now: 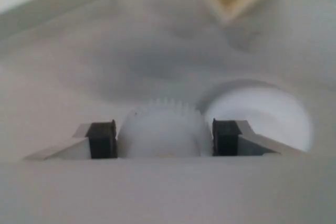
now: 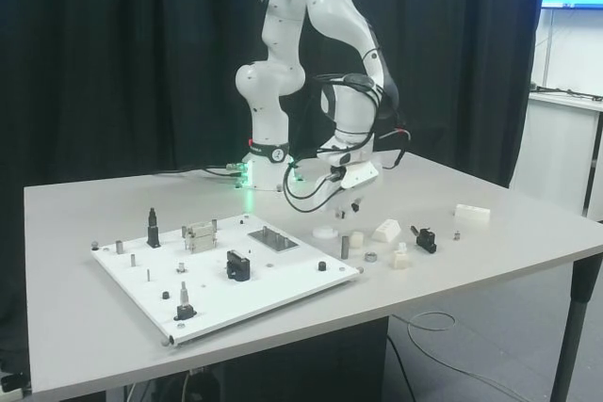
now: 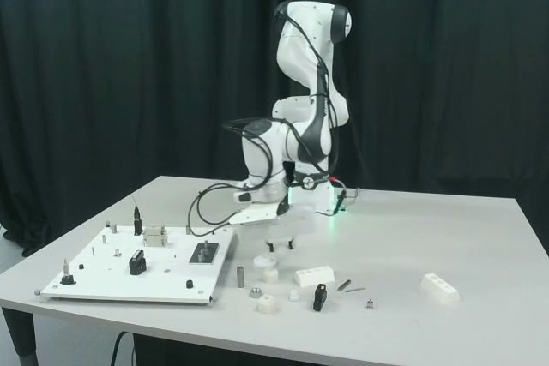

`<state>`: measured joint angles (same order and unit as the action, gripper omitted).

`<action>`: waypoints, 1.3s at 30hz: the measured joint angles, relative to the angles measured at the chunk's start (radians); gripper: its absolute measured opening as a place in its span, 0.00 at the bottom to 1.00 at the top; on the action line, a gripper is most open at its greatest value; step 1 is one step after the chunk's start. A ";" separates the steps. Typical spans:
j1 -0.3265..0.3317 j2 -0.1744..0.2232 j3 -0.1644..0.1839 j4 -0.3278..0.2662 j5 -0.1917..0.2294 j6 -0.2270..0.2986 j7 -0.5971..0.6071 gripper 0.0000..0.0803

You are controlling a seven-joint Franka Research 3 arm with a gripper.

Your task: Place medium gear.

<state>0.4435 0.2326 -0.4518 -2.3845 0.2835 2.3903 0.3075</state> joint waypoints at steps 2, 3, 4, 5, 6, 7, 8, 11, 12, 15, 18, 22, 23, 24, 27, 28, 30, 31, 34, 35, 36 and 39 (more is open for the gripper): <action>0.005 -0.002 0.013 -0.013 0.000 0.018 0.015 0.49; 0.008 -0.003 0.019 -0.020 0.000 0.027 0.024 0.49; 0.011 -0.004 0.024 -0.025 0.000 0.035 0.033 0.49; 0.013 -0.004 0.030 -0.030 0.000 0.043 0.040 0.49; 0.014 -0.004 0.036 -0.035 0.000 0.052 0.047 0.49; 0.015 -0.004 0.043 -0.039 0.000 0.061 0.054 0.49; 0.016 -0.004 0.049 -0.043 0.000 0.068 0.059 0.49; 0.016 -0.004 0.068 -0.053 0.000 0.093 0.070 0.49; 0.016 -0.004 0.073 -0.056 0.000 0.099 0.073 0.49; 0.016 -0.004 0.087 -0.063 0.000 0.119 0.078 0.49; 0.016 -0.003 0.098 -0.071 0.000 0.139 0.081 0.49; 0.016 0.001 0.110 -0.077 0.000 0.159 0.081 0.49; 0.016 0.003 0.112 -0.077 0.000 0.162 0.081 0.49; 0.016 0.005 0.114 -0.077 0.000 0.166 0.081 0.49; 0.016 0.010 0.120 -0.077 0.000 0.176 0.081 0.49; 0.016 0.011 0.122 -0.077 0.000 0.178 0.082 0.49; 0.016 0.013 0.125 -0.077 0.000 0.181 0.087 0.49; 0.016 0.013 0.126 -0.077 0.000 0.182 0.090 0.49; 0.016 0.013 0.130 -0.077 0.000 0.187 0.099 0.75; 0.016 0.013 0.132 -0.077 0.000 0.189 0.101 0.75; 0.016 0.013 0.133 -0.077 0.000 0.190 0.102 0.75; 0.016 0.013 0.137 -0.077 0.000 0.193 0.105 0.94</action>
